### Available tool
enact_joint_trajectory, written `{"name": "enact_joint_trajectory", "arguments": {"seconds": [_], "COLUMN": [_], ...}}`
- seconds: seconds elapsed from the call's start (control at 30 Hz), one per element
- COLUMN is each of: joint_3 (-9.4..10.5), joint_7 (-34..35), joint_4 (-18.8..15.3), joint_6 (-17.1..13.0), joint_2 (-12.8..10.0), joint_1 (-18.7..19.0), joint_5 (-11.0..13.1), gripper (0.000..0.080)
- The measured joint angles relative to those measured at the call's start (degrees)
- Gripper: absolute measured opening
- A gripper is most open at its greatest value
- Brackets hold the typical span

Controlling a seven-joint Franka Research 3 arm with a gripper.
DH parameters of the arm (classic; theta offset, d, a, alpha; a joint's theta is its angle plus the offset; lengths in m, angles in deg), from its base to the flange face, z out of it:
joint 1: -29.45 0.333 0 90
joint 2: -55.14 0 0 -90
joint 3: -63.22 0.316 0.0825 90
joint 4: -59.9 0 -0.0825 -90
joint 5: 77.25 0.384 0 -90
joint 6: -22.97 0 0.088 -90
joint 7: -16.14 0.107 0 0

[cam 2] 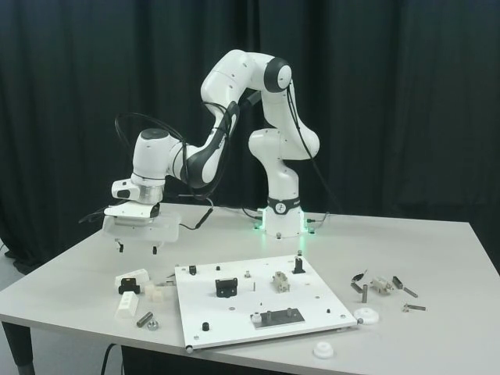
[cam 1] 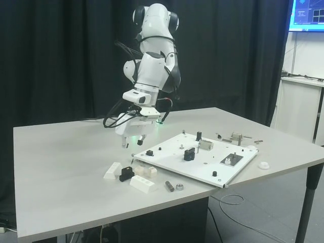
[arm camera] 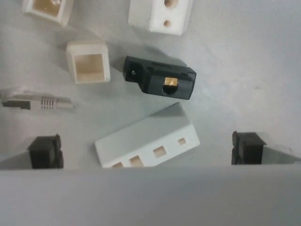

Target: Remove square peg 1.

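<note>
The end effector (arm camera: 146,149) hangs above a cluster of loose parts on the desk (cam 1: 61,152). Its fingers (arm camera: 45,151) are apart and hold nothing, so this looks like the approach step, with no grasp made yet.

Going left to right in the wrist view:
- A grey plug (arm camera: 37,102) lies out beyond one fingertip.
- A white hollow square piece (arm camera: 88,61) sits farther ahead. I judge it the likeliest square peg 1, though I cannot be sure.
- A black connector housing (arm camera: 160,77) lies just beside that piece, near the centre line.
- A white block with square holes (arm camera: 146,143) lies directly beneath the end effector, between the fingertips.
- A white block with round holes (arm camera: 161,14) lies farthest ahead.

If the hollow piece is the peg, the next move calls for shifting forward off the holed block, squaring the fingers to its flat walls, and then descending.

Room is tight. The black housing lies close to the peg, and a finger coming down on that side could nudge it. To the end effector's far side, the edge of the white board (cam 1: 202,162) stands near. Above, the way is open.
</note>
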Motion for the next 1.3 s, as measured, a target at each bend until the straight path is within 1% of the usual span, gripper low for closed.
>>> {"name": "enact_joint_trajectory", "arguments": {"seconds": [0.13, 0.23, 0.47, 0.67, 0.8, 1.0, 1.1, 1.17, 1.3], "joint_3": [0.02, 0.16, 0.83, 1.49, 1.73, 1.76, 1.78, 1.79, 1.86], "joint_7": [0.0, 0.0, 0.0, 0.0, 1.0, 5.6, 9.0, 11.7, 17.6], "joint_4": [0.0, 0.0, 0.0, 0.0, -0.1, -0.4, -0.9, -1.5, -3.2], "joint_6": [0.0, 0.3, 2.2, 5.5, 8.2, 12.6, 14.7, 15.7, 16.7], "joint_2": [0.0, 0.0, 0.2, 1.2, 2.2, 4.0, 4.9, 5.6, 6.9], "joint_1": [0.0, 0.0, 0.5, 1.7, 3.0, 5.4, 6.8, 7.8, 10.0], "joint_5": [0.1, 0.6, 3.6, 6.0, 7.0, 8.0, 8.5, 8.9, 9.6], "gripper": [0.08, 0.08, 0.08, 0.08, 0.08, 0.08, 0.08, 0.08, 0.08]}}
